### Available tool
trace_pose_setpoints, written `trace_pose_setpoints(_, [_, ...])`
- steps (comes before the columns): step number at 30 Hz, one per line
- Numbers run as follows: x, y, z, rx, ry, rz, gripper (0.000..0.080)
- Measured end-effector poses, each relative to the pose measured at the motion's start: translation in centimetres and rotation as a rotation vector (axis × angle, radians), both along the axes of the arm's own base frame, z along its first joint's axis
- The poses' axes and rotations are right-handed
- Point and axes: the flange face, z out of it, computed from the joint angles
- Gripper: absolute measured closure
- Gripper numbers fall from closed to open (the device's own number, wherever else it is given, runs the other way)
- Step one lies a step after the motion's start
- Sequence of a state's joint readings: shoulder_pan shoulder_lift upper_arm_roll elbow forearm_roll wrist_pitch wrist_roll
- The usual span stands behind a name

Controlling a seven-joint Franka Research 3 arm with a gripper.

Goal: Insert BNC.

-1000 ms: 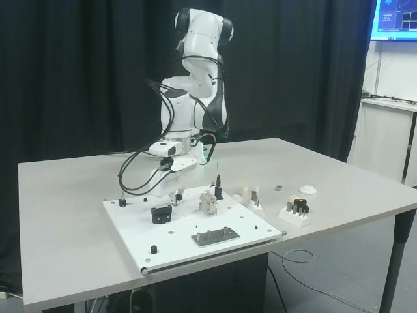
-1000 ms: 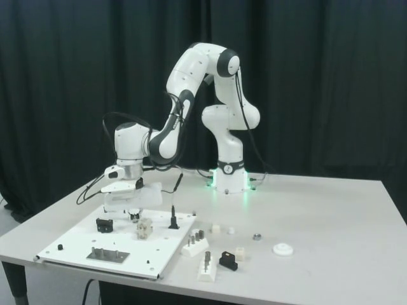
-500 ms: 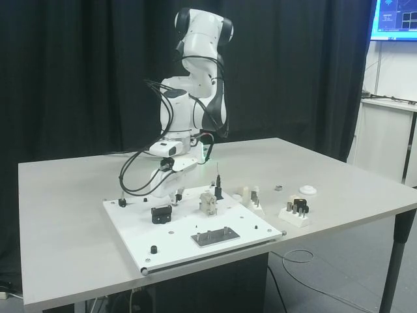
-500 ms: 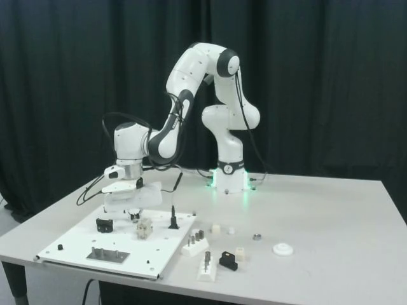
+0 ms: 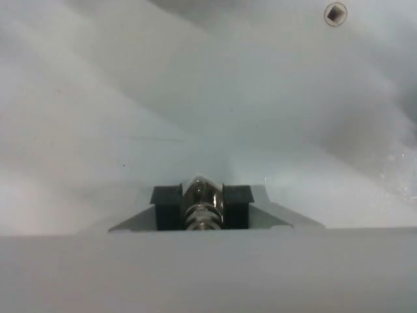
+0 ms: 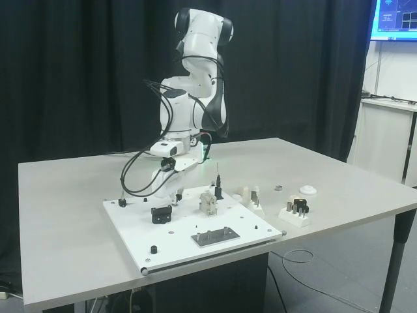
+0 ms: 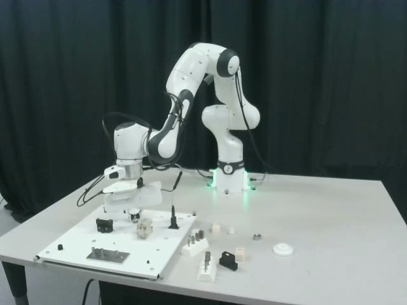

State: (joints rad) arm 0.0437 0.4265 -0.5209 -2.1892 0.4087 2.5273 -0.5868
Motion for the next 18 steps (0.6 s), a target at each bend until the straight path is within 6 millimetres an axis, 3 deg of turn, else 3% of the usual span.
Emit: trace_pose_setpoints(18, [-0.07, -0.04, -0.02, 0.005, -0.003, 0.134, 0.0677])
